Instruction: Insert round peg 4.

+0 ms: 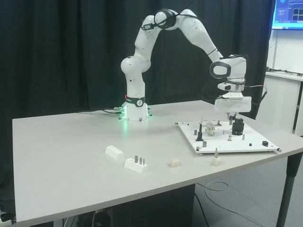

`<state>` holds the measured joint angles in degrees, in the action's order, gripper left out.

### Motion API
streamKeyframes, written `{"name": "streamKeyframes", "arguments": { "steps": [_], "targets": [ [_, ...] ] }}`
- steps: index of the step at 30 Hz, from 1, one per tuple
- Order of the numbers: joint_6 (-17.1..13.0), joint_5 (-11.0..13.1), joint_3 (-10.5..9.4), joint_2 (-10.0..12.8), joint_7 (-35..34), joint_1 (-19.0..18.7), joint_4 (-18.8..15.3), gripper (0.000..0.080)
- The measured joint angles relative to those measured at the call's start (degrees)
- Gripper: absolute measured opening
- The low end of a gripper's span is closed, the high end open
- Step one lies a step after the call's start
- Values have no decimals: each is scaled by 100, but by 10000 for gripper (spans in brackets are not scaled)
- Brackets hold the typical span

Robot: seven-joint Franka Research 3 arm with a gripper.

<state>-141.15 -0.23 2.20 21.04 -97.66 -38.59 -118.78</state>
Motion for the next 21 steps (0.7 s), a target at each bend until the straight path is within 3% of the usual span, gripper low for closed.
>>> {"name": "streamKeyframes", "arguments": {
  "steps": [21],
  "targets": [
    [-20, 40, -25, 268, -6, -36, 194, 152]
  ]
}}
